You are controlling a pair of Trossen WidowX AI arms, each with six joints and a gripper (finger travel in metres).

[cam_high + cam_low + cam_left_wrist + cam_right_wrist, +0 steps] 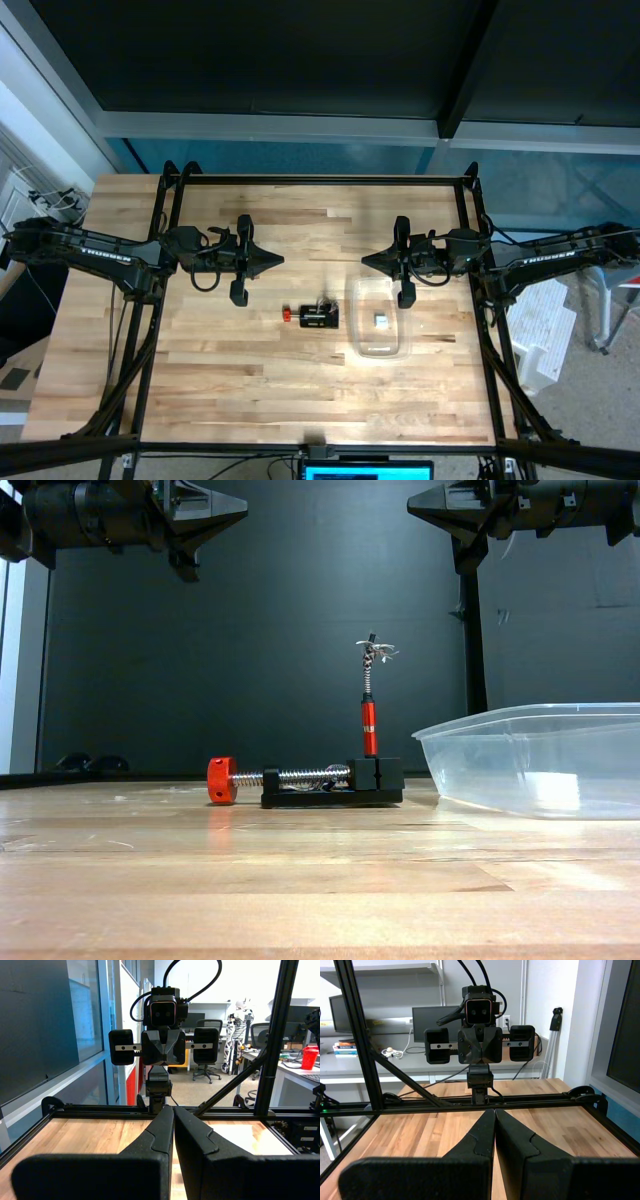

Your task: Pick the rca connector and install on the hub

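We see one small black rectangular hub (318, 317) and one clear plastic tray (356, 318) on the wooden tabletop (250, 380); above them hover the left tool (278, 260) and the right tool (366, 263), each pressed together.

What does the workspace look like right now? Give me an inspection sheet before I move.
Surface: wooden table, light planks.
Job's things: hub lying flat mid-table, its red stub pointing to the view's left; small pale part inside the clear tray beside the hub, possibly the rca connector, too small to tell.
Clutter: nothing seen.
Grippers: left pincer and right pincer both shut, raised above the table, tips facing each other, holding nothing.
Cables: black loop hanging behind the left pincer; thin wires atop a red post on the hub.
Surroundings: black frame around the table; screen at the near edge.
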